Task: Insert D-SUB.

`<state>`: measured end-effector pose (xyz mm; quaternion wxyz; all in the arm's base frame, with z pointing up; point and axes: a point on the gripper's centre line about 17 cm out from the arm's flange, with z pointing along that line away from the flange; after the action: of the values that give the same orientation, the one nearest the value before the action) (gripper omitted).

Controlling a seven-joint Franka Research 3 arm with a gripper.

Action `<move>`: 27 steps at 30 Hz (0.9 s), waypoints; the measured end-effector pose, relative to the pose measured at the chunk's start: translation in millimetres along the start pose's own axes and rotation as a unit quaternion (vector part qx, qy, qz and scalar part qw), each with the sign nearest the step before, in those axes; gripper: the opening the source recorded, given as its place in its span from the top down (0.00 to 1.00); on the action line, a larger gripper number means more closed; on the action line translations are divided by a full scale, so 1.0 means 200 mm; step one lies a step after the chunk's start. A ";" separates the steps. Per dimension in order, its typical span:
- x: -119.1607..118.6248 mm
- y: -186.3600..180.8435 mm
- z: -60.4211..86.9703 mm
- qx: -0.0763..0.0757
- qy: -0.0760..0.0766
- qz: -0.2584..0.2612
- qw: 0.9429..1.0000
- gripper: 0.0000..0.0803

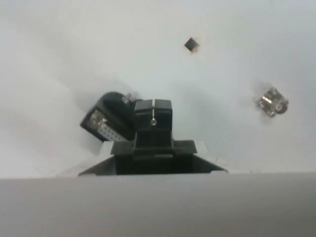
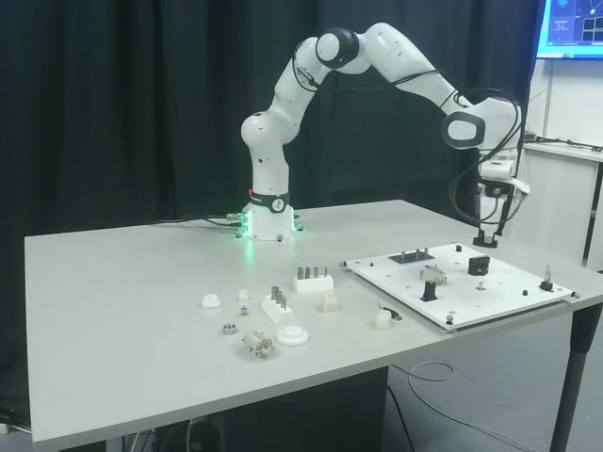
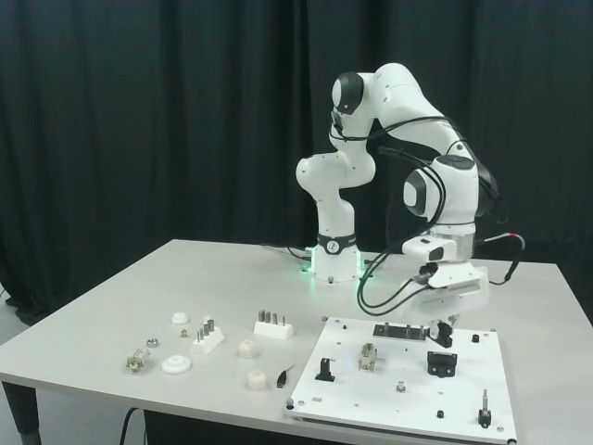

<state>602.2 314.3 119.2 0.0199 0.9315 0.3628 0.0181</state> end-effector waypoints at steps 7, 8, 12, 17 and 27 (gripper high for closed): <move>-0.02 0.01 0.01 -0.006 -0.006 -0.061 0.998 0.81; -0.02 0.01 0.01 -0.007 -0.007 -0.068 0.998 0.81; -0.02 0.00 0.01 -0.009 -0.009 -0.108 0.994 0.81; -0.02 -0.02 0.02 -0.008 -0.011 -0.152 0.988 0.81; -0.03 -0.07 0.03 -0.007 -0.018 -0.244 0.970 0.81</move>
<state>588.2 320.7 112.0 0.0370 0.8148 0.5786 -0.0014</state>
